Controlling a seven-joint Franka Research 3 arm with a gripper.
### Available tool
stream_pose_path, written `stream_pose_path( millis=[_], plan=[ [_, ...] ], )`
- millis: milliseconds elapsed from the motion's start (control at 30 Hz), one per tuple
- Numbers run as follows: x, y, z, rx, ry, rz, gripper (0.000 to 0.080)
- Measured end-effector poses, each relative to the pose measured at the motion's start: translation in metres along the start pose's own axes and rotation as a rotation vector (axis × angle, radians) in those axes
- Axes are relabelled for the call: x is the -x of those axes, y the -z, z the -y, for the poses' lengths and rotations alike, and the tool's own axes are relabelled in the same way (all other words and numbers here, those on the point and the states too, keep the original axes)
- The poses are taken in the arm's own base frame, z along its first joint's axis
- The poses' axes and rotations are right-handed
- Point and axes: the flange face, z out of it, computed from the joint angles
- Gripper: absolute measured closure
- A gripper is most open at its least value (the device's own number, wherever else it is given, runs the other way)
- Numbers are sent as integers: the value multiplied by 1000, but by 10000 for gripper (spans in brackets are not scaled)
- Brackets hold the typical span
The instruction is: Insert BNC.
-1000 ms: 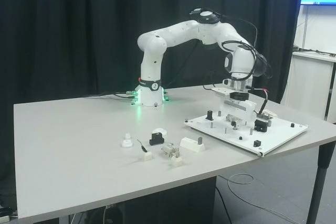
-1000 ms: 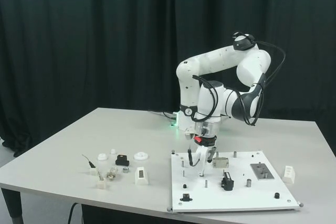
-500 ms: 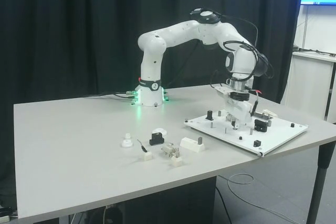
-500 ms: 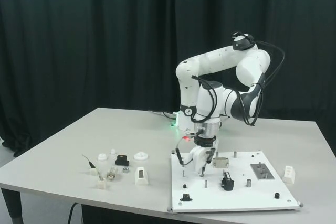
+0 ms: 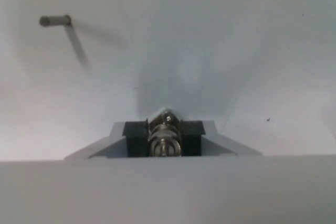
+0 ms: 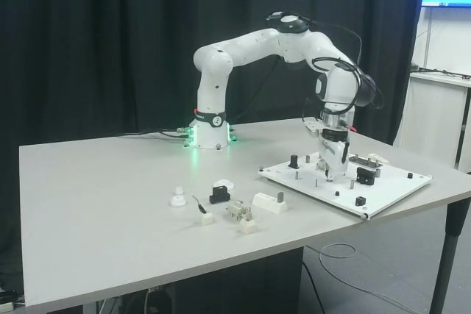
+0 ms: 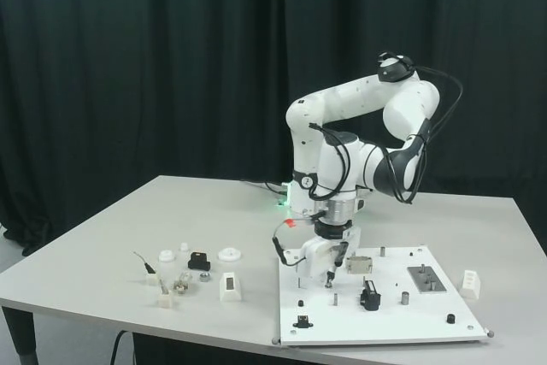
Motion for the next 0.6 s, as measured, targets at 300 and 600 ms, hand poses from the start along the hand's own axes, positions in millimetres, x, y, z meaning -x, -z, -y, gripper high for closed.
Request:
stream_pose_path(
  millis=[300,600],
  plan=[
    [-1,0,5,33,-88,5,679],
    [-3,0,7,46,-140,11,679]
  ],
)
